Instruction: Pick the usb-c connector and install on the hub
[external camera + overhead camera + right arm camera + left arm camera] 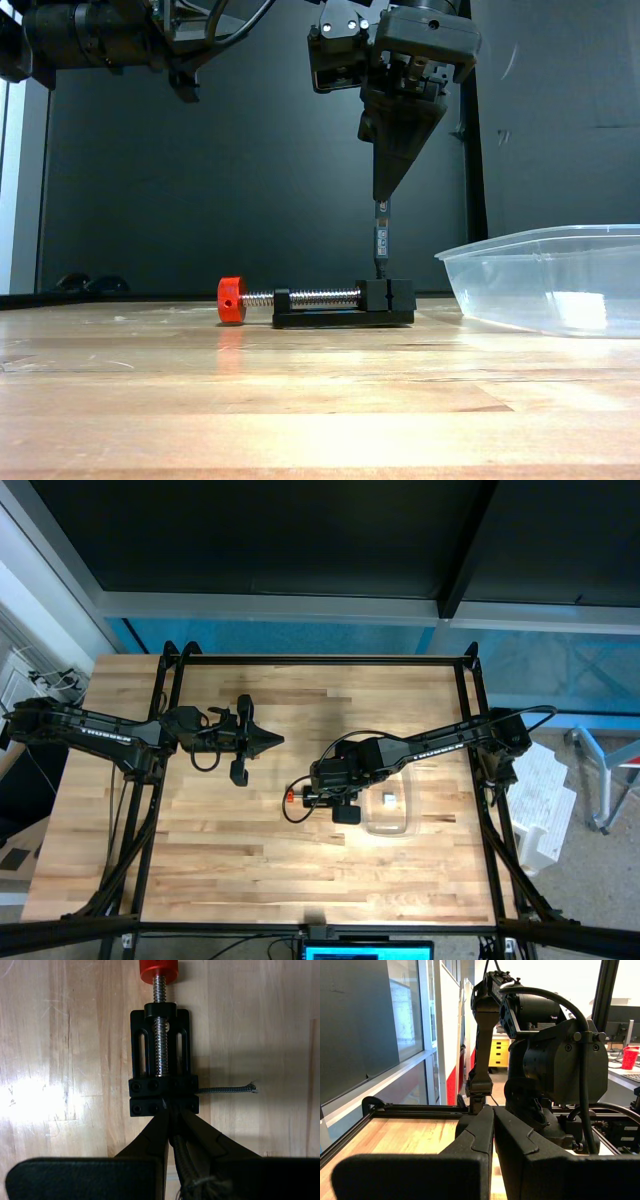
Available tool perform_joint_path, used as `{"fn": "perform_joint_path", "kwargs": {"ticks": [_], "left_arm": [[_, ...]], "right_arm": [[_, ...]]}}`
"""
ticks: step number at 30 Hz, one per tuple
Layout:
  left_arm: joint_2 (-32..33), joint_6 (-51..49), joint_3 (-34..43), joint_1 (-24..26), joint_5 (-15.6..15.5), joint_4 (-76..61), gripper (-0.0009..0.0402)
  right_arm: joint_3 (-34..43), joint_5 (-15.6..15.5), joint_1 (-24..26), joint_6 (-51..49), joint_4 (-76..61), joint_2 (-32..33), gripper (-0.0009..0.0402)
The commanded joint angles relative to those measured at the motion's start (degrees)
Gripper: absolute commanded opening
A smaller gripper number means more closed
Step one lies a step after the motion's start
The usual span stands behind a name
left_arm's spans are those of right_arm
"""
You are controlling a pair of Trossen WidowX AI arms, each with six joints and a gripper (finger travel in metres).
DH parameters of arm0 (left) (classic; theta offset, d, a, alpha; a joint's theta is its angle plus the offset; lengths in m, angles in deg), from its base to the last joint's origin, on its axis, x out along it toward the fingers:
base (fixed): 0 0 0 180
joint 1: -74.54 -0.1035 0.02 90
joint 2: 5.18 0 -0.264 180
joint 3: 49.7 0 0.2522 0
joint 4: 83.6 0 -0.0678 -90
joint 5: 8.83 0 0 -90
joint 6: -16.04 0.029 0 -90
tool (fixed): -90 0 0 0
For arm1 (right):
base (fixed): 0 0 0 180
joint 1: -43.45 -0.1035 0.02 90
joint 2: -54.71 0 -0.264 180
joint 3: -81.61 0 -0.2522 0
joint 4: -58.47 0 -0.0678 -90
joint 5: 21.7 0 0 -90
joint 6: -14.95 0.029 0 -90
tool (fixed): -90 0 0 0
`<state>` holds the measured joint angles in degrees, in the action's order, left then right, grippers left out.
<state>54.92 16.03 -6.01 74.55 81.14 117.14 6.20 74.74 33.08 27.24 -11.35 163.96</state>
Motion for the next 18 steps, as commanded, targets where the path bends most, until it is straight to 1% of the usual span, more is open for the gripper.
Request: {"fn": "perform_joint_path", "kwargs": {"ticks": [1,18], "left_arm": [[0.0,0.0,0.0,0.0,0.0,0.0,0.0000],[0.0,0.0,0.0,0.0,0.0,0.0,0.0000]], "right_arm": [[0.0,0.0,0.0,0.0,0.8,0.1,0.0000],[0.1,0.0,0.0,-0.4,2.4,0.1,0.0000]]}}
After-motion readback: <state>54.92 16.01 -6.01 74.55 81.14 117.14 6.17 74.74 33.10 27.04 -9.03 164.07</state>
